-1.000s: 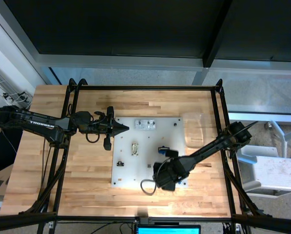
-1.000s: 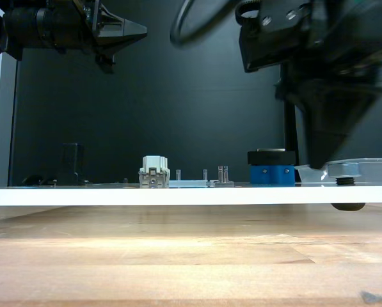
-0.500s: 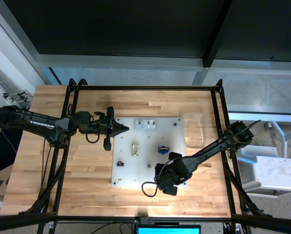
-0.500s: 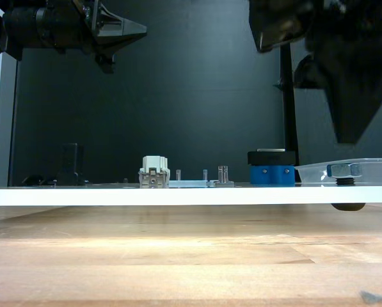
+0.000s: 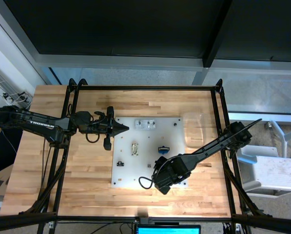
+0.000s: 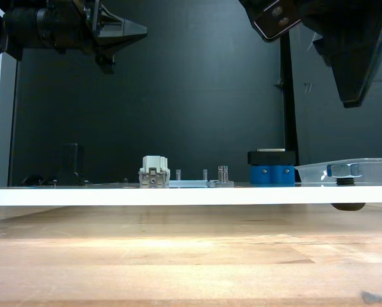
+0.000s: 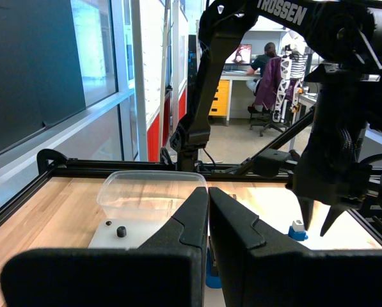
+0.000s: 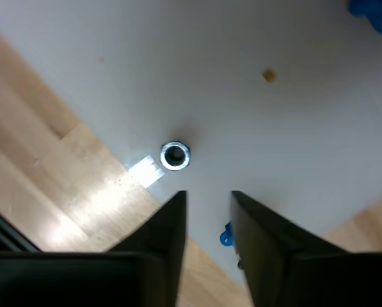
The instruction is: Unfasten the M12 fastener and place in the container
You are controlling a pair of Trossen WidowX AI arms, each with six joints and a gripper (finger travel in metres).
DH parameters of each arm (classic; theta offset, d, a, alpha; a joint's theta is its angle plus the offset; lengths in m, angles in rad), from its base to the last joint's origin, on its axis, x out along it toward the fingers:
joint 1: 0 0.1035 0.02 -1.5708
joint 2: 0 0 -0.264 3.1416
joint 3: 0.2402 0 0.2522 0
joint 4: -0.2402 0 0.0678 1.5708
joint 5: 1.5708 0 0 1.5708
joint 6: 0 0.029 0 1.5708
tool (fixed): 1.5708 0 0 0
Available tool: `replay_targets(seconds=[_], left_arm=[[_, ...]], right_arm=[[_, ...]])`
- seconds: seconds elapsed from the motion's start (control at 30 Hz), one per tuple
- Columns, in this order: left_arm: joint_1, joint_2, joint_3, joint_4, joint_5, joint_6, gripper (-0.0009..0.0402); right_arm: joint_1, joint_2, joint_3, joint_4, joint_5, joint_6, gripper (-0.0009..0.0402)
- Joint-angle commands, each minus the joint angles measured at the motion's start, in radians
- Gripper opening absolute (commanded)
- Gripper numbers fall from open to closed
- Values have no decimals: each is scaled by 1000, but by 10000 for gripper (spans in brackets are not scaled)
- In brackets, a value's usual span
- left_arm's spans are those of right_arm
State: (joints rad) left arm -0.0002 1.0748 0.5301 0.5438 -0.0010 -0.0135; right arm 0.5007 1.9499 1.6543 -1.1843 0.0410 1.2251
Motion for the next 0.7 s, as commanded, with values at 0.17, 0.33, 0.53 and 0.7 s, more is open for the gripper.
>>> replay_targets(seconds=[0.17,0.33,0.53,0.7], left_arm=[[0,0,0,0,0,0,0],[0,0,0,0,0,0,0],[0,0,0,0,0,0,0],[0,0,0,0,0,0,0]], right_arm=[[-8,44,56,-10,18,189,222],[-7,74,69,-1,16,-24,265],[-8,109,69,27,-9,-33,278],[-8,139,69,39,-18,-35,273]])
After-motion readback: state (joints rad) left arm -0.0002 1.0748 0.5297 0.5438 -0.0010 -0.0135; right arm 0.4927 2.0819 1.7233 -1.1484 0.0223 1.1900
